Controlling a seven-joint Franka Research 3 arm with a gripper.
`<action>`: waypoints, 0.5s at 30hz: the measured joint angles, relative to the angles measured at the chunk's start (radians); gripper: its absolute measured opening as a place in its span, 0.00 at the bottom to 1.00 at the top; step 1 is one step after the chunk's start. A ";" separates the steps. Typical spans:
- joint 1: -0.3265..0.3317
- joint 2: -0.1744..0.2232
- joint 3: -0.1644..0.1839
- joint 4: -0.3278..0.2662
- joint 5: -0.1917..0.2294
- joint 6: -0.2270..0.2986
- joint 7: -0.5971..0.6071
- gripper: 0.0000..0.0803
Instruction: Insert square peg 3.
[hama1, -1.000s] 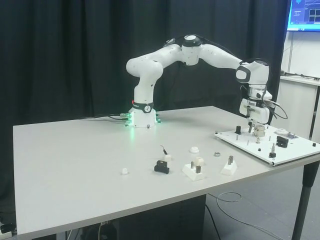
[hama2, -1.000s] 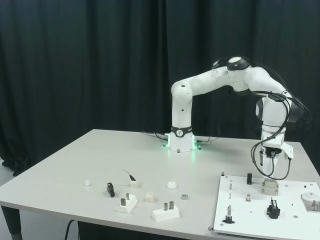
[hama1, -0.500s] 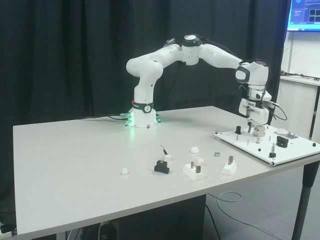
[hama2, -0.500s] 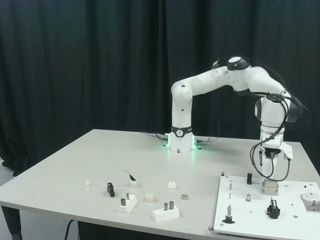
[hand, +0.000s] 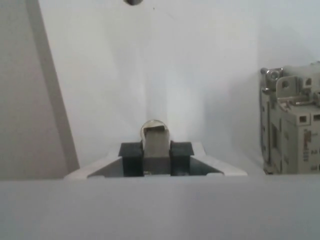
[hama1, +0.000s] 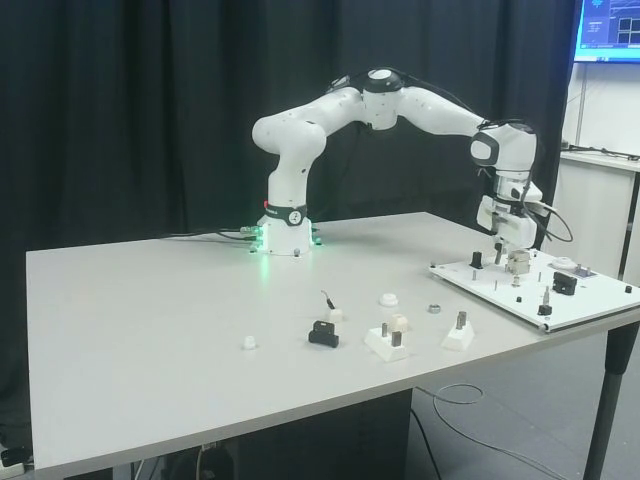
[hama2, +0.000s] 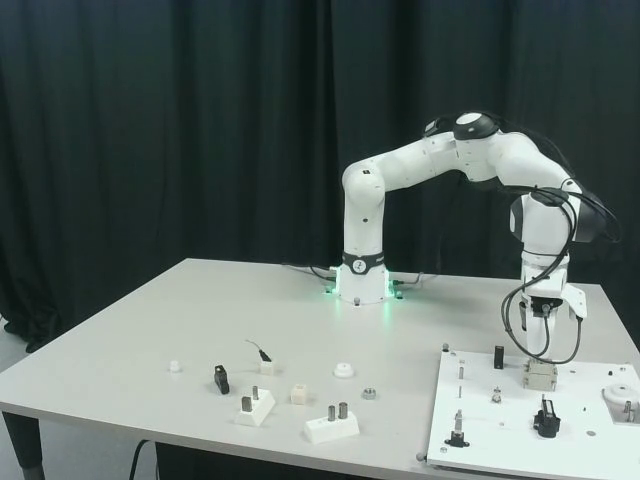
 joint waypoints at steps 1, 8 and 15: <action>0.000 0.000 0.000 -0.001 0.001 0.000 0.000 0.14; 0.007 -0.003 0.000 -0.011 0.014 0.000 0.000 0.14; 0.013 -0.008 -0.002 -0.021 0.020 0.000 0.000 0.14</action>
